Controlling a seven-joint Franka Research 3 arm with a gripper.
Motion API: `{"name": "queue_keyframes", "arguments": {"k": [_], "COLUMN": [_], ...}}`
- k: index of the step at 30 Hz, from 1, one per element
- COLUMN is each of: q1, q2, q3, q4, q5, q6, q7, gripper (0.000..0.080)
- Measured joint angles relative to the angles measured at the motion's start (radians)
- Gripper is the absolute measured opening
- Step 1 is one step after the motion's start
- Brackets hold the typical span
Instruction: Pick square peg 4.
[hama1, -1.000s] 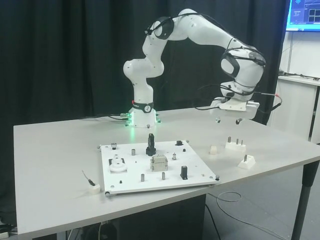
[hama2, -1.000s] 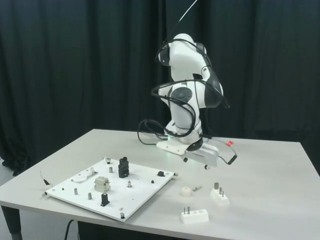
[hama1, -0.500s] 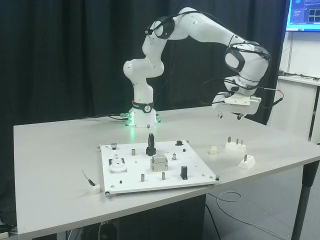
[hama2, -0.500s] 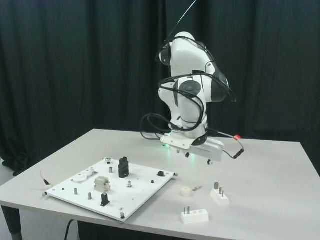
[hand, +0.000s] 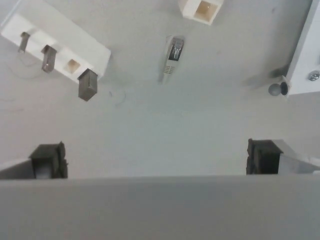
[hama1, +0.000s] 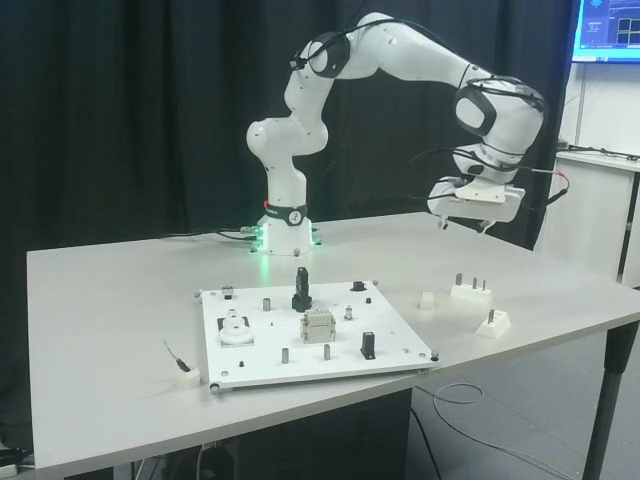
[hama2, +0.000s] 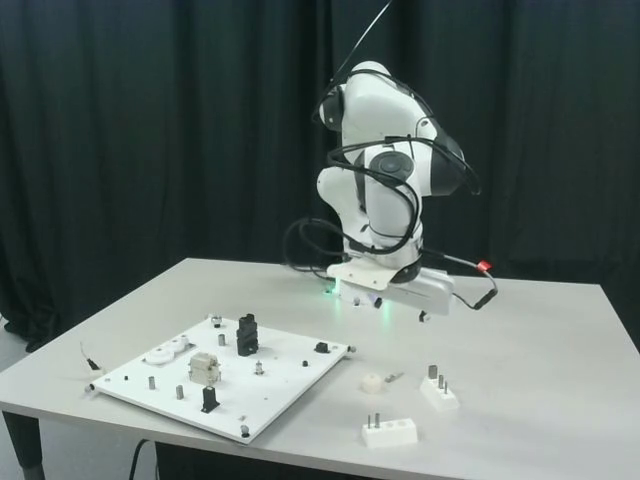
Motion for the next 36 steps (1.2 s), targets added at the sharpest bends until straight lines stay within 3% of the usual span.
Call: {"name": "queue_keyframes", "arguments": {"k": [21,36], "q1": [0.037,0.076], "q2": [-0.029,-0.031], "q3": [0.012,0.022], "q4": [0.001,-0.013], "q5": [-0.038,-0.038], "q6": [0.0,0.041], "q7": [-0.031,-0.003], "gripper": [0.08,0.08]}}
